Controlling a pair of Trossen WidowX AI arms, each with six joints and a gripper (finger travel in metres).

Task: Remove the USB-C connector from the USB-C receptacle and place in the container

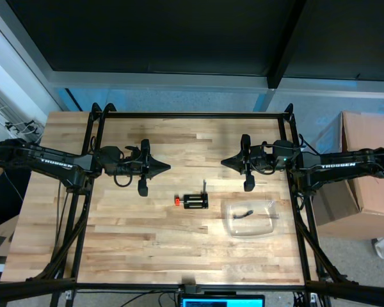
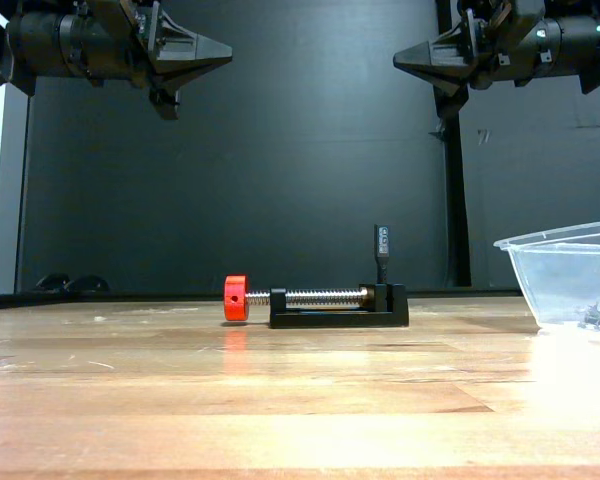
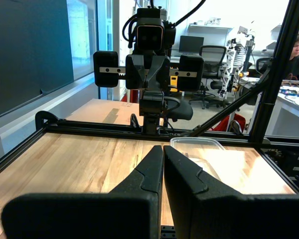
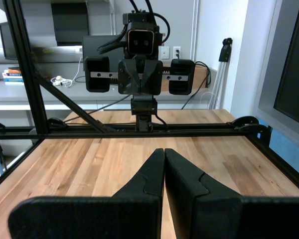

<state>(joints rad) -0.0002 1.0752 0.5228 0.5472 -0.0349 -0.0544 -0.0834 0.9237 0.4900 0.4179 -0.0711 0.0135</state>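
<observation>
Connector [image 1: 243, 213] is lying free inside the container [image 1: 266, 228], a small dark piece on its floor, clear of the receptacle [image 2: 382, 243] and well below both grippers. From the low view I am seeing it only as a dark shape behind the container's wall, so I cannot tell which way it is lying.

I am keeping the left gripper [image 1: 168, 167] high over the table's left half, and its fingers [image 3: 152, 167] are pressing together on nothing. The right gripper [image 1: 223, 162] is hanging at the same height over the right half, tips facing the left one across a gap, fingers [image 4: 152, 169] likewise closed and empty. The container is sitting nearer me than the right gripper, not under it.

Counting: I am seeing two grippers, one container, one connector, one receptacle standing upright at the end of one vise [image 1: 196, 202], and one red knob [image 1: 177, 201] at the vise's other end. The vise is sitting just left of the container.
</observation>
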